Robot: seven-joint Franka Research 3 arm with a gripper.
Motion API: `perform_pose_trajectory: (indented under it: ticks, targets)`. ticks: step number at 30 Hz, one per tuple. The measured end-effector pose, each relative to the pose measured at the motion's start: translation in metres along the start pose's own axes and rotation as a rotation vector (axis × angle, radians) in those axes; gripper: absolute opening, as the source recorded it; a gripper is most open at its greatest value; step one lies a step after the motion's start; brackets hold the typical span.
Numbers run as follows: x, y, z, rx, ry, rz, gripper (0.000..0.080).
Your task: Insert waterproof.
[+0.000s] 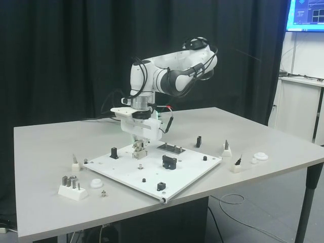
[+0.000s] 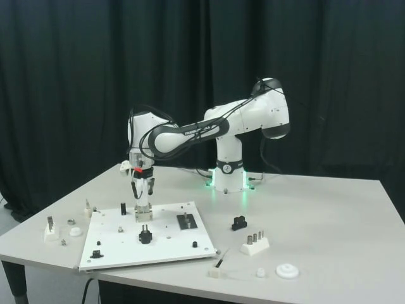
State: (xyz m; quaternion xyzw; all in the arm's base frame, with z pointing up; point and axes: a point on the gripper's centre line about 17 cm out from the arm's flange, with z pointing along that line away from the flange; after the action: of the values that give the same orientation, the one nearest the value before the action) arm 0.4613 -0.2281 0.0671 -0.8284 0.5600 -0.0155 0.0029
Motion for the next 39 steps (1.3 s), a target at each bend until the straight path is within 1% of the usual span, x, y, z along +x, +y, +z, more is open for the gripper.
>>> perform_pose_trajectory:
  ticks: [13,26,39]
  targets:
    - [0.0000,0.0001,-0.0004,-0.001,-0.001,-0.001,0.0311]
    - [-0.0007,0.0003,-0.0014,-0.024,-0.003,-0.018,0.0311]
    - [-0.0007,0.0008,-0.0007,-0.026,-0.003,-0.017,0.0311]
